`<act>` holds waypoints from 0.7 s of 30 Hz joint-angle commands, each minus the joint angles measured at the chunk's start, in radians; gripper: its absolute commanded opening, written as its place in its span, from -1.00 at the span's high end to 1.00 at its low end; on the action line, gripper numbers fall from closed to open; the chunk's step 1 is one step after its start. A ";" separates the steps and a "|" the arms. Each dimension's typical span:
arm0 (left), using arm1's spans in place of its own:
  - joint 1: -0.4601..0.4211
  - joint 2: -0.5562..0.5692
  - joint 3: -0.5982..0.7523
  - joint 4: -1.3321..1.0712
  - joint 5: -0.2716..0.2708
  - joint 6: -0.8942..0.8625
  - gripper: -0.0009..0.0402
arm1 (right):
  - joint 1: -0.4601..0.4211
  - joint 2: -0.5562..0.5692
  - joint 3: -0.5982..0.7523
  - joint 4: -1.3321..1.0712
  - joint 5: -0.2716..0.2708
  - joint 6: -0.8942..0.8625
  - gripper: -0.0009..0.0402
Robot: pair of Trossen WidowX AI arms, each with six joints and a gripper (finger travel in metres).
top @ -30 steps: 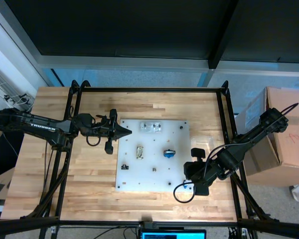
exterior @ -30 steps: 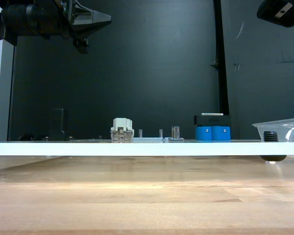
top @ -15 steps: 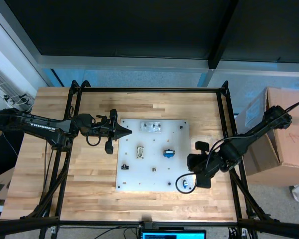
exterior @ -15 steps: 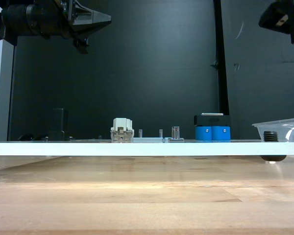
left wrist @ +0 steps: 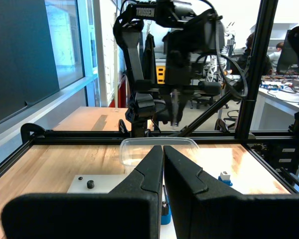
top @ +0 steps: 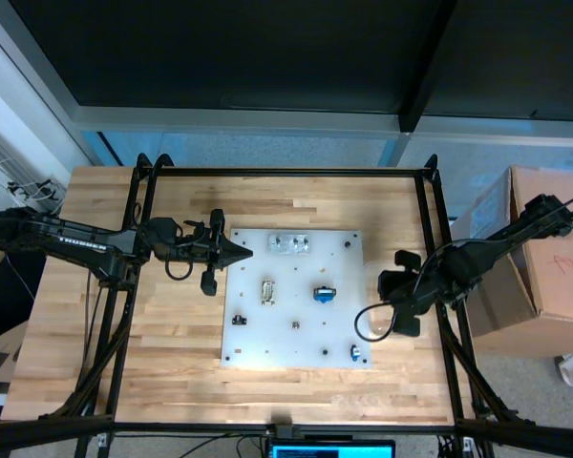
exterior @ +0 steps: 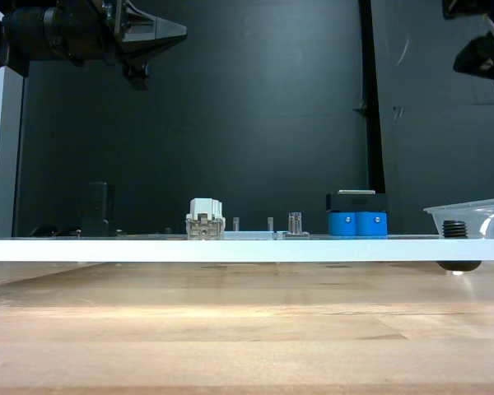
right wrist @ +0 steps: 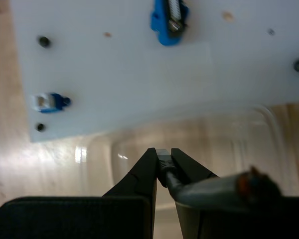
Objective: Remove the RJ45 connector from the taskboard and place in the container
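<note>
Grey plug is pinched lengthwise in my right claw, tip down toward the tub. Left claw hangs shut over the board.

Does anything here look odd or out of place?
Only a small plug, off the white board: the right gripper, its jaws shut on it, holds it above the clear tub, its cable hanging in a loop. The left gripper, jaws shut, hovers by the board's left edge.

Left gripper beside taskboard; right gripper (with connector) over container.
</note>
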 commanded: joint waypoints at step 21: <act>0.000 0.000 0.000 0.000 0.000 0.000 0.96 | -0.054 -0.217 -0.208 -0.024 -0.071 -0.029 0.96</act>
